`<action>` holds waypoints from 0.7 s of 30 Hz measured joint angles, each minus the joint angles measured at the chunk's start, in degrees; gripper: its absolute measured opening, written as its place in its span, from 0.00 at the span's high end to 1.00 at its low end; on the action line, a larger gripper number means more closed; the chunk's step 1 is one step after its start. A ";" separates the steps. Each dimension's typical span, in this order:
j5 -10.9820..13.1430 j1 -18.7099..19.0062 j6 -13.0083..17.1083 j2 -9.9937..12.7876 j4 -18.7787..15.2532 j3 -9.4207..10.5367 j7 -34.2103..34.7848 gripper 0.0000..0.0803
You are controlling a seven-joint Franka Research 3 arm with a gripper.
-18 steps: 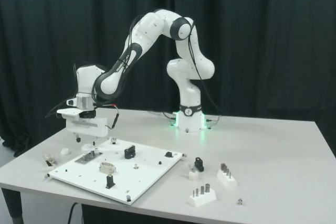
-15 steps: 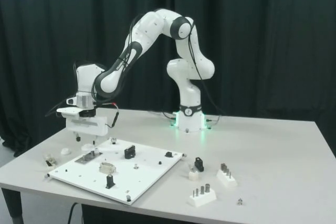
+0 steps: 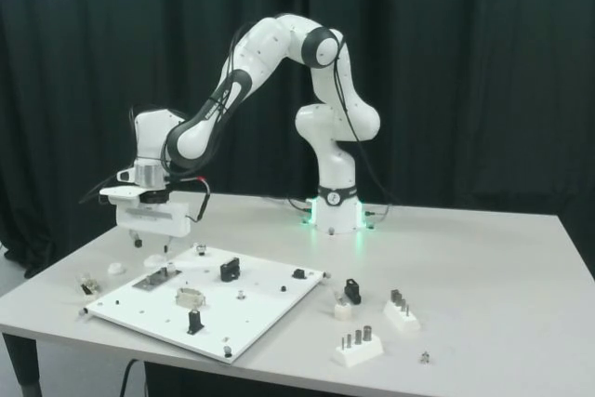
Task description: Pick medium gear.
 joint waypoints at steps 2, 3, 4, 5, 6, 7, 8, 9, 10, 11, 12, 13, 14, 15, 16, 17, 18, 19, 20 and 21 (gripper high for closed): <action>0.00 0.00 0.00 -0.04 0.02 -0.01 0.00 0.00; 0.00 0.00 0.00 -0.06 0.04 -0.01 0.00 0.00; 0.00 0.00 0.00 -0.07 0.07 -0.02 0.00 0.00; 0.00 0.00 0.00 -0.07 0.11 -0.03 0.00 0.00; -0.01 0.00 0.00 -0.07 0.15 -0.04 0.00 0.00; -0.01 0.00 0.00 -0.07 0.19 -0.05 0.00 0.00; -0.01 0.00 0.00 -0.07 0.23 -0.06 0.00 0.00; -0.01 0.00 0.00 -0.07 0.28 -0.07 0.00 0.00; -0.01 0.00 0.00 -0.07 0.33 -0.08 0.00 0.00; -0.01 0.00 0.00 -0.07 0.40 -0.09 0.00 0.00; -0.01 0.00 0.00 -0.07 0.48 -0.11 0.00 0.00; -0.01 0.00 0.00 -0.07 0.59 -0.13 0.00 0.00; -0.01 0.00 0.00 -0.07 0.70 -0.16 0.00 0.00; -0.01 0.00 0.00 -0.07 0.81 -0.21 0.00 0.00; -0.01 0.00 0.00 -0.07 0.95 -0.28 0.00 0.00; -0.01 0.00 0.00 -0.07 1.08 -0.36 0.00 0.00; -0.02 -0.01 0.01 -0.07 1.24 -0.45 0.00 0.00; -0.05 -0.03 0.03 -0.07 1.41 -0.55 0.00 0.00; -0.08 -0.04 0.05 -0.07 1.58 -0.68 0.00 0.00; -0.13 -0.05 0.08 -0.05 1.79 -0.87 0.00 0.00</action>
